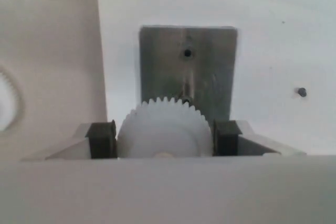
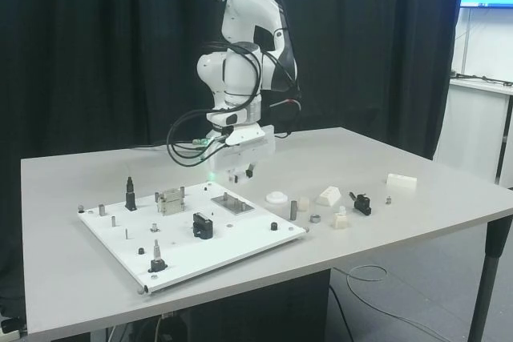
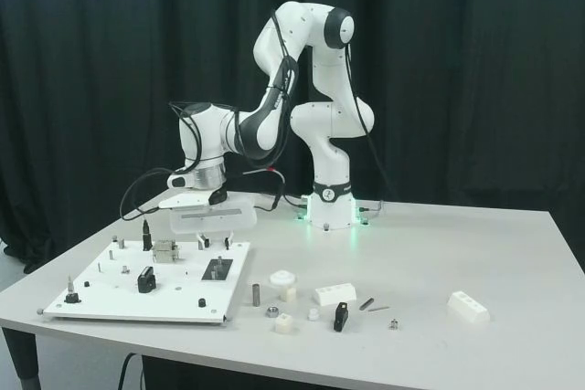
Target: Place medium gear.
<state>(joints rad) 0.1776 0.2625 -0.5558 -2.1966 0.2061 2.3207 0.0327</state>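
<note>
Two black fingers (image 1: 102,139) are clamping our white gear (image 1: 164,129) above the grey plate (image 1: 188,66), its pin (image 1: 185,99) at twelve o'clock; lowering off-centre, we are risking jamming.

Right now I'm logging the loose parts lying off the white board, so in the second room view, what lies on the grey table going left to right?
Dark upright cylinder → white gear → white rectangular block → small screw → white holed block.
</note>
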